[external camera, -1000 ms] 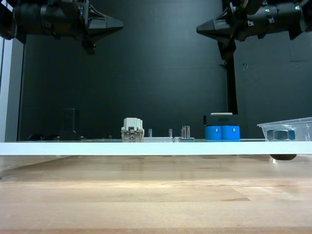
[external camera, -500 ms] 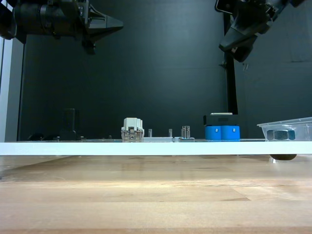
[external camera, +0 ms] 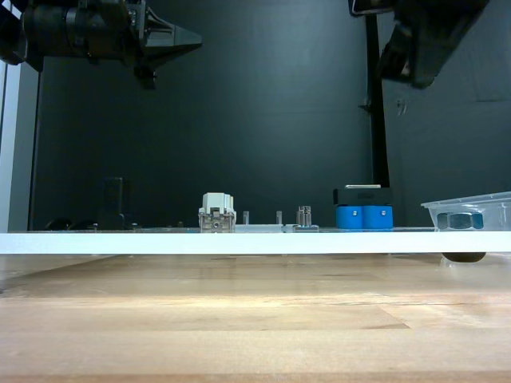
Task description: Unfasten the M12 nut and place it in the container
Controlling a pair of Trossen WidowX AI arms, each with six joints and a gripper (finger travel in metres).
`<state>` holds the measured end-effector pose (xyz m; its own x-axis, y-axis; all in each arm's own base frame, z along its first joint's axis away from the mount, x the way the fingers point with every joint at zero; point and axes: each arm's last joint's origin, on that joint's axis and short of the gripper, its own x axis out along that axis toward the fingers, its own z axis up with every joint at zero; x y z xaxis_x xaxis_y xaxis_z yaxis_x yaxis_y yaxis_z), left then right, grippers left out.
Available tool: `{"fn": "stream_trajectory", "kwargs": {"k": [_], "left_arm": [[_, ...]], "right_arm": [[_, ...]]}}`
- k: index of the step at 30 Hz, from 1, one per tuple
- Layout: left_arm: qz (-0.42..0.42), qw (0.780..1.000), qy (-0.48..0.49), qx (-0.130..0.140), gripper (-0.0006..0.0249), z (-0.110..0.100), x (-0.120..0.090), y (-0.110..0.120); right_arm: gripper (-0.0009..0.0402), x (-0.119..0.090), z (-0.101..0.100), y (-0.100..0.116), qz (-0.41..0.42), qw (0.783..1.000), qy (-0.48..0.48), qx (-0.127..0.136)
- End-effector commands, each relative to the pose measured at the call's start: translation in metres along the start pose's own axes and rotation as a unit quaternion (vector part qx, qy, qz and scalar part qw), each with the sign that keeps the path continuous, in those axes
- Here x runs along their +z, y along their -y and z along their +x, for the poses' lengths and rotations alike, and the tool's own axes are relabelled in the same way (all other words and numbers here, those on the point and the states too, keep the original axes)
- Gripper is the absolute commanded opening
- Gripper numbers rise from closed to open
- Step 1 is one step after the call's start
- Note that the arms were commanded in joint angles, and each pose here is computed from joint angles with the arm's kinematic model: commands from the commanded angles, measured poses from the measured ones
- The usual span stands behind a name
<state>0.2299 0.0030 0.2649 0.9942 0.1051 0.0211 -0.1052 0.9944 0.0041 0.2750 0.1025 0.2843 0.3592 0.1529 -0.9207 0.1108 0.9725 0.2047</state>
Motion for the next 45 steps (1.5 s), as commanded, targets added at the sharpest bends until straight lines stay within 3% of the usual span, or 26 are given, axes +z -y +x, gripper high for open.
{"fn": "stream_trajectory", "kwargs": {"k": [1, 8, 18, 25, 40, 45], "left_arm": [[0.000, 1.000, 0.000, 0.000, 0.0000, 0.000, 0.000, 0.000], [0.000, 1.000, 0.000, 0.000, 0.0000, 0.000, 0.000, 0.000], [0.000, 1.000, 0.000, 0.000, 0.0000, 0.000, 0.000, 0.000], [0.000, 1.000, 0.000, 0.000, 0.0000, 0.000, 0.000, 0.000], [0.000, 1.000, 0.000, 0.000, 0.0000, 0.000, 0.000, 0.000], [0.000, 1.000, 0.000, 0.000, 0.0000, 0.000, 0.000, 0.000]], "right_arm": [[0.0000, 0.005, -0.004, -0.016, 0.002, 1.000, -0.020, -0.008], [0.0000, 0.015, -0.013, -0.036, 0.048, 0.996, -0.060, -0.041], [0.0005, 0.021, -0.018, -0.050, 0.079, 0.994, -0.067, -0.046], [0.0042, 0.021, -0.016, -0.051, 0.092, 0.992, -0.063, -0.051], [0.0179, 0.029, 0.034, -0.061, 0.100, 0.988, -0.088, -0.077], [0.0205, 0.032, 0.053, -0.063, 0.101, 0.987, -0.091, -0.085]]}}
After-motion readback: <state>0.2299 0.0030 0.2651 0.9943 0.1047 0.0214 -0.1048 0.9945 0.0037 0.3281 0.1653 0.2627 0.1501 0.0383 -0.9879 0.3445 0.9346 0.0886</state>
